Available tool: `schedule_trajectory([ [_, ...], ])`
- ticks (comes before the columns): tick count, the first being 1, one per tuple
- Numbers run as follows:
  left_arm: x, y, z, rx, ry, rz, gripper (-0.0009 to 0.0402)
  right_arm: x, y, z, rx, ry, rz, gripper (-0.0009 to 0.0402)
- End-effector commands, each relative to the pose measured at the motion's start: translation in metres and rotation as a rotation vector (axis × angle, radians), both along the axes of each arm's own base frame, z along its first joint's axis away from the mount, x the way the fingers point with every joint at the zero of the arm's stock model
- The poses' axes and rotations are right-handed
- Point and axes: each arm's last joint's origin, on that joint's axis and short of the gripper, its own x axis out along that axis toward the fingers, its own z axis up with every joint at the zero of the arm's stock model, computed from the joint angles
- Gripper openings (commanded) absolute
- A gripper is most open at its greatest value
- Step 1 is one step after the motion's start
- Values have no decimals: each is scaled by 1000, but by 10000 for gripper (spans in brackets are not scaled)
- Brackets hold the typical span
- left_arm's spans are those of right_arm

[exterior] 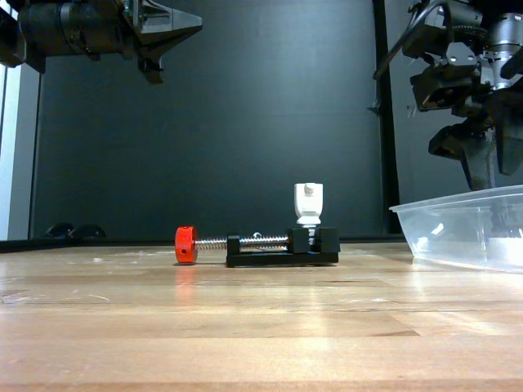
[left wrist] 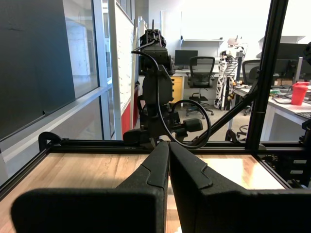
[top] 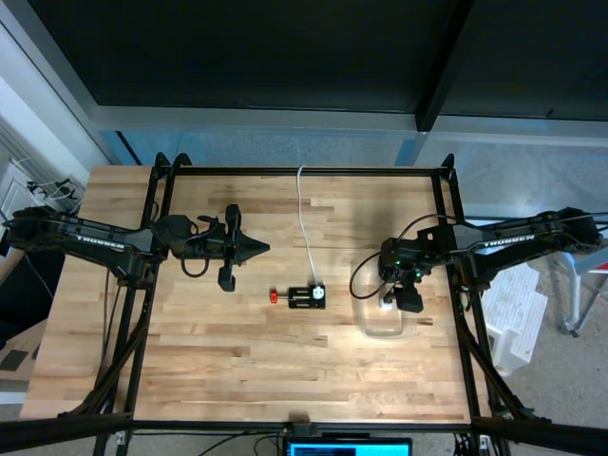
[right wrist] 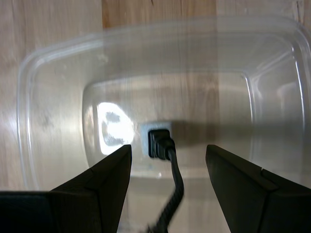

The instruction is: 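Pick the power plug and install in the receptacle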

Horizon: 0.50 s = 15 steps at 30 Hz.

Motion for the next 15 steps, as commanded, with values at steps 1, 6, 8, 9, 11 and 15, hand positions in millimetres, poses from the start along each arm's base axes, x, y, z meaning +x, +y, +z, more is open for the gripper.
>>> schedule_trajectory([
  [1, 0, 0, 0, 0, -1, 0, 0, -1, 2, -6, 2, -3, -4, 212],
  [6, 0, 0, 0, 0, 0, 0, 0, -4, 5, -16, 6, -1, 8, 212],
  [8, 0, 0, 0, 0, 0, 0, 0, -4, 6, -18, 7, -4, 10, 212],
  [9, 0, 0, 0, 0, 0, 0, 0, -4, 7, -18, 7, -6, 10, 212],
  [11, 0, 0, 0, 0, 0, 0, 0, -4, 7, -19, 8, -11, 9, 212],
  [15, 0, 0, 0, 0, -1, 0, 0, -5, 8, -23, 10, -18, 9, 211],
])
